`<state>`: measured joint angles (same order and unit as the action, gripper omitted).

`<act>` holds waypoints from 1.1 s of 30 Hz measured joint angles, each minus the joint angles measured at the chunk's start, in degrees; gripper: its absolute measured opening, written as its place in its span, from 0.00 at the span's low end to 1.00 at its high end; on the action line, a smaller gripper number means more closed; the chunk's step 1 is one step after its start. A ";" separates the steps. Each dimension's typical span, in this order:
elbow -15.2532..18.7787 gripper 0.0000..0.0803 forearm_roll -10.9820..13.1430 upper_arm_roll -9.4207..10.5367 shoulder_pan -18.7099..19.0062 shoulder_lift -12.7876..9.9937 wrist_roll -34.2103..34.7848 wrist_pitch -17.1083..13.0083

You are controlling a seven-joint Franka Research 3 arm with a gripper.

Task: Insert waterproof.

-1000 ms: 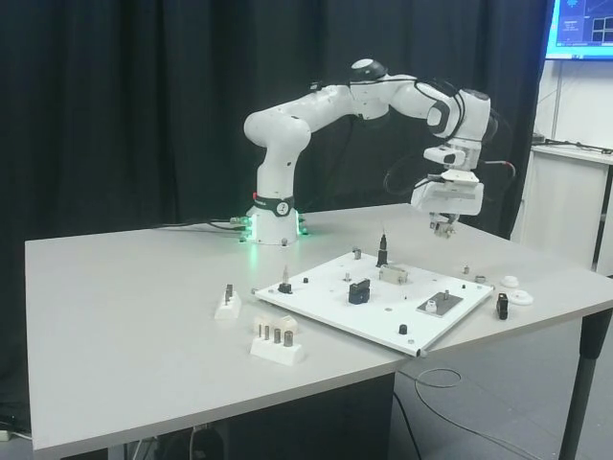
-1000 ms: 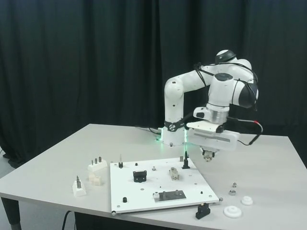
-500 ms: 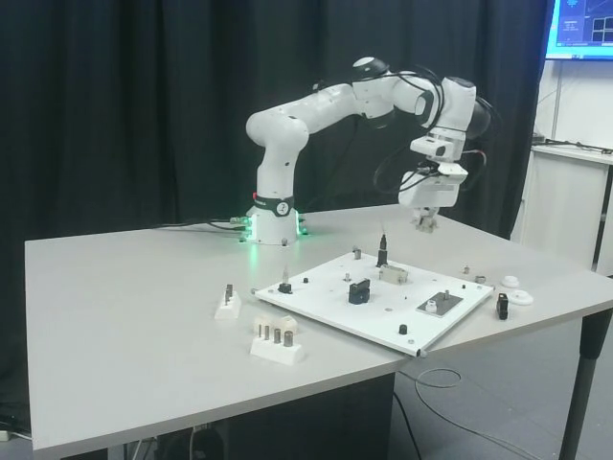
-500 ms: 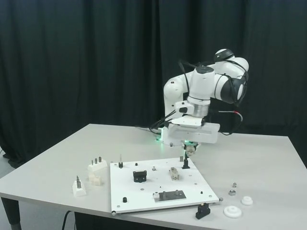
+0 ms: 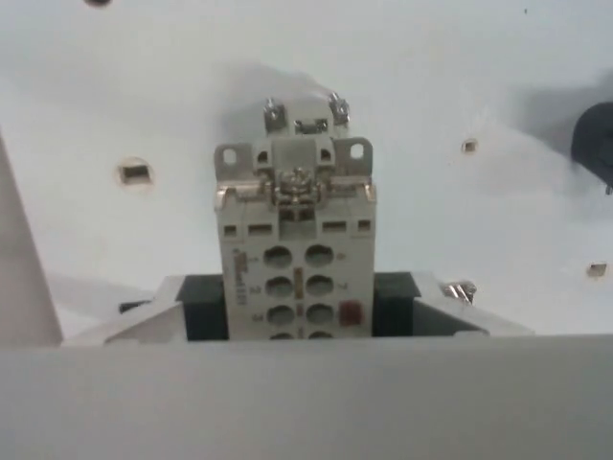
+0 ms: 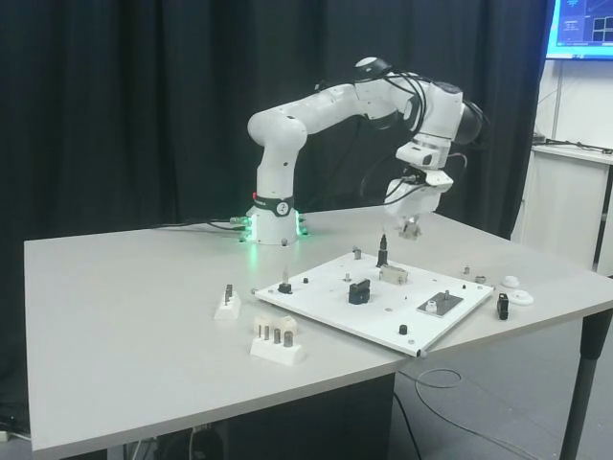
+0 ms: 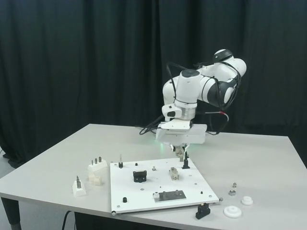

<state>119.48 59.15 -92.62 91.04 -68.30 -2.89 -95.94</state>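
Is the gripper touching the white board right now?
No, the gripper hangs in the air above the white board, with a clear gap showing under it.

Grey table (image 6: 124,316) before a black curtain (image 6: 124,105); on it a white board (image 6: 326,309) carrying a black block (image 6: 359,290) and a grey plate (image 6: 440,304); beside the board, apart from it, a small white block (image 6: 227,305) with 1 upright pin and a larger white block (image 6: 277,342) with several pins; near the far table edge 2 white discs (image 6: 518,296), a black clamp piece (image 6: 502,306) just beside them; beyond, a white cabinet (image 6: 565,201) under a lit screen (image 6: 582,29); under the table, a looped cable (image 6: 436,379).
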 joint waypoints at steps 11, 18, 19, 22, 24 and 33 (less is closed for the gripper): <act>2.95 0.39 0.78 2.10 -0.21 -0.14 -3.79 -2.67; 6.04 0.39 3.83 3.03 1.14 -0.13 -4.66 -6.56; 6.55 0.39 4.43 3.11 1.43 -0.13 -4.80 -7.10; 8.03 0.39 6.09 3.27 2.29 -0.13 -5.49 -8.49; 8.90 0.39 6.99 3.36 2.83 -0.13 -6.26 -9.17; 11.20 0.39 9.15 4.04 4.31 -0.13 -9.26 -10.67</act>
<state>130.68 68.31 -88.59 95.35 -68.43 -12.15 -106.62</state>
